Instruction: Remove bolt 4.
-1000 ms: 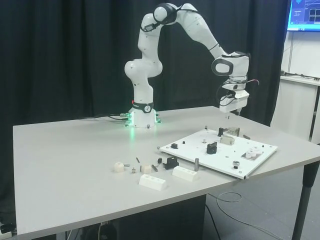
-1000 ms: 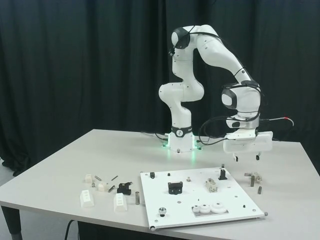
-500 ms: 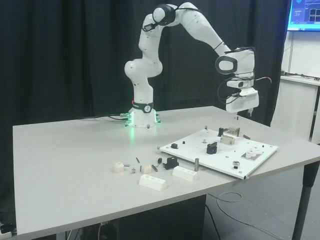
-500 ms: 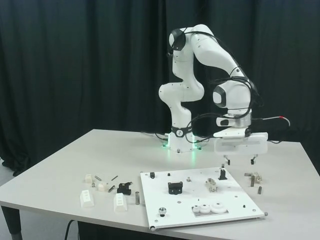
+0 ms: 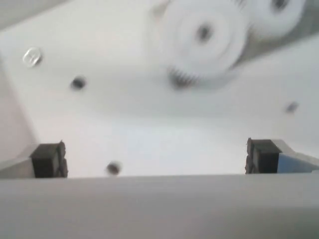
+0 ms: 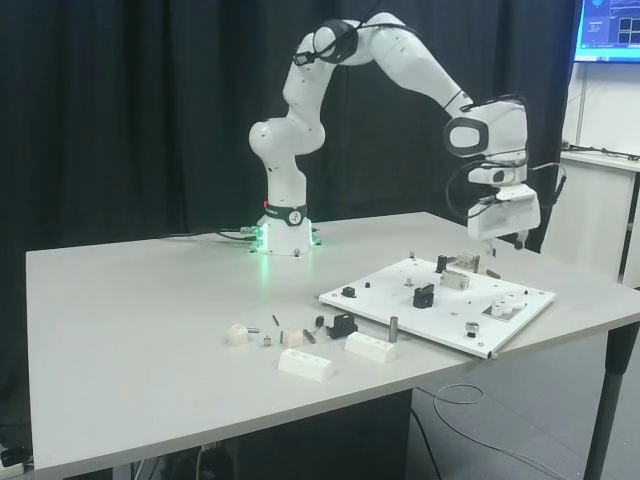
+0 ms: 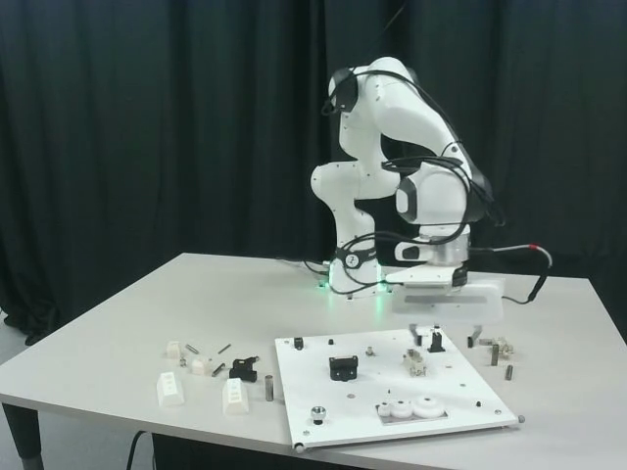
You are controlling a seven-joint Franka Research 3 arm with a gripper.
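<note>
My gripper [image 7: 446, 333] hangs open a little above the white board [image 7: 456, 377], over its far right part, with nothing between the fingers. In the first room view the gripper [image 6: 500, 240] is above the board [image 6: 440, 315], near the small fixtures at its back edge. The wrist view shows both black fingertips [image 5: 47, 160] wide apart around the gripper's midpoint [image 5: 154, 158], over bare white board. A small dark bolt head [image 5: 113, 168] sits close to one fingertip. Two white gears [image 5: 204, 35] lie beyond. I cannot tell which bolt is number 4.
White blocks [image 7: 171, 387], a black part [image 7: 243, 369] and pins lie on the grey table beside the board. More small parts [image 7: 500, 348] rest off the board's other side. A black clamp [image 7: 343, 367], a nut [image 7: 316, 413] and gears [image 7: 411, 408] are on the board.
The arm has swung from beside the board's far corner to over the board, and the open gripper has come lower, nearer the gears.
</note>
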